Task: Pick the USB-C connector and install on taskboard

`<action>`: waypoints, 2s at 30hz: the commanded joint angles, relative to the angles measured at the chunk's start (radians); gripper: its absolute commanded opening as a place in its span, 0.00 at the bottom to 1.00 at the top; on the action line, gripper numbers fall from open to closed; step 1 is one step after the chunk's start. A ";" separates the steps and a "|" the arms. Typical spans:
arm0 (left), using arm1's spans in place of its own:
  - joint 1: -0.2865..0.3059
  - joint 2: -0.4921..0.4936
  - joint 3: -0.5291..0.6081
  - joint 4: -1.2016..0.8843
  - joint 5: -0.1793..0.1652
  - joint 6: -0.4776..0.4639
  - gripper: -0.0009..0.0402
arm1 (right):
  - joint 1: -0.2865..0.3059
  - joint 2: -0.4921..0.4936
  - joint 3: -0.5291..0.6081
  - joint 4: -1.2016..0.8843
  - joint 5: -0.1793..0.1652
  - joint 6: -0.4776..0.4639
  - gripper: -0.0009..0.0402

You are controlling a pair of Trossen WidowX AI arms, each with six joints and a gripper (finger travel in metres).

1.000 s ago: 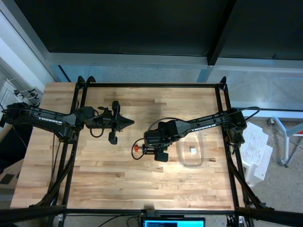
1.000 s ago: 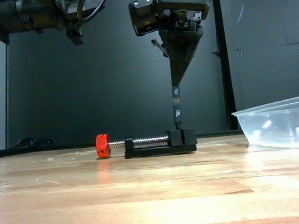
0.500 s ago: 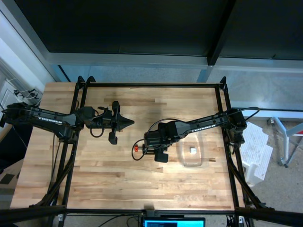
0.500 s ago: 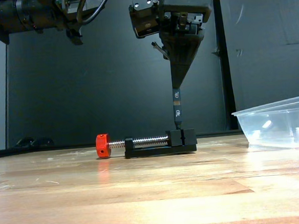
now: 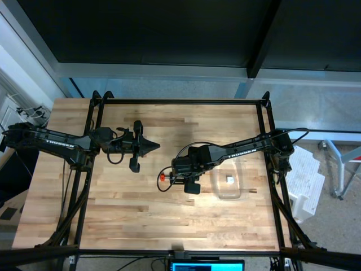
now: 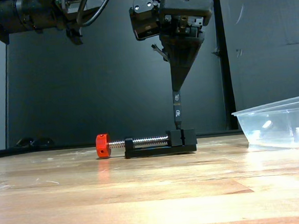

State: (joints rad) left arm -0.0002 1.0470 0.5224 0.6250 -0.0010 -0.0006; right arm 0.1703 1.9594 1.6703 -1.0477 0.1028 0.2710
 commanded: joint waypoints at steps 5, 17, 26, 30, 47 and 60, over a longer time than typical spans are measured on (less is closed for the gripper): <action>0.000 0.000 0.000 0.000 0.000 0.000 0.02 | 0.000 0.000 -0.046 0.037 -0.001 -0.002 0.02; 0.000 0.000 0.000 0.000 0.000 0.000 0.02 | 0.001 -0.007 -0.051 0.040 0.001 -0.019 0.02; 0.000 0.000 0.000 0.000 0.000 0.000 0.02 | 0.003 -0.007 -0.048 0.047 0.001 -0.020 0.06; 0.000 0.000 0.000 0.000 0.000 0.000 0.02 | 0.003 -0.008 -0.040 0.047 0.000 -0.025 0.15; 0.000 0.000 0.000 0.000 0.000 0.000 0.02 | 0.005 -0.101 -0.035 0.013 0.001 -0.040 0.55; 0.000 0.002 0.000 0.001 0.000 0.000 0.02 | 0.005 -0.146 -0.045 0.006 -0.002 -0.085 0.61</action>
State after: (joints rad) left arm -0.0002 1.0473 0.5228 0.6250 -0.0006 -0.0006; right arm 0.1757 1.8275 1.6321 -1.0500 0.1028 0.2028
